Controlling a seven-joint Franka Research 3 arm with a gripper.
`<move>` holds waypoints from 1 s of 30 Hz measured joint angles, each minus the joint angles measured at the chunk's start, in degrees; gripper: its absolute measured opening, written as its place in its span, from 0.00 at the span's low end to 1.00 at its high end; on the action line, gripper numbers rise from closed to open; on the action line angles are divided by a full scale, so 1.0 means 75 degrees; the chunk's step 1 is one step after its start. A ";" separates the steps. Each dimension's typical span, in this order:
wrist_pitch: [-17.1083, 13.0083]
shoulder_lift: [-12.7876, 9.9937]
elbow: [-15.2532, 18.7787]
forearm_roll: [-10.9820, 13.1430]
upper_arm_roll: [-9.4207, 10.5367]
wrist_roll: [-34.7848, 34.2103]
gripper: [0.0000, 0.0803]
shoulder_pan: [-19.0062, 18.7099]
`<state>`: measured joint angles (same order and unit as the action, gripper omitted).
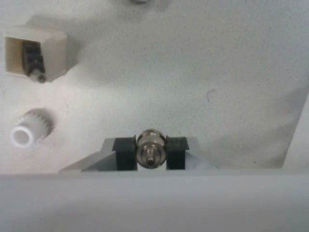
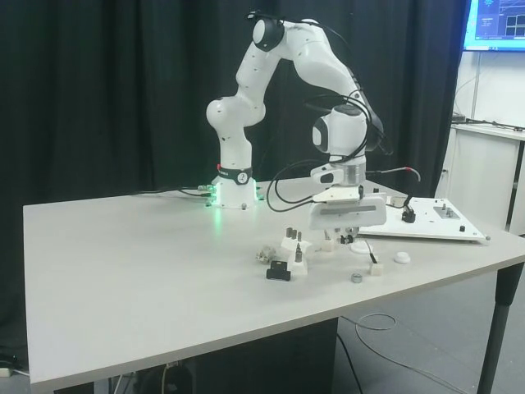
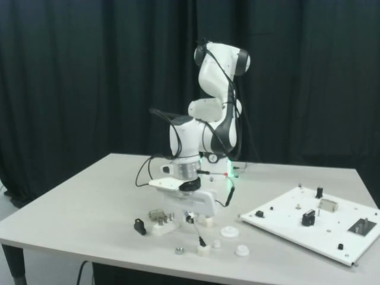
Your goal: Insert BNC.
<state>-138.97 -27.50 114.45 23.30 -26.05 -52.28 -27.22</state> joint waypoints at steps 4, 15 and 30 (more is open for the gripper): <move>0.0000 0.0014 0.0000 -0.0058 0.0000 0.0000 0.16 -0.0002; 0.0000 0.0024 0.0000 -0.0146 0.0000 0.0000 0.16 -0.0011; -0.0009 0.0025 -0.0046 -0.0196 0.0010 0.0000 0.16 -0.0070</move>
<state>-139.04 -27.31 114.10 21.83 -25.97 -52.28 -27.74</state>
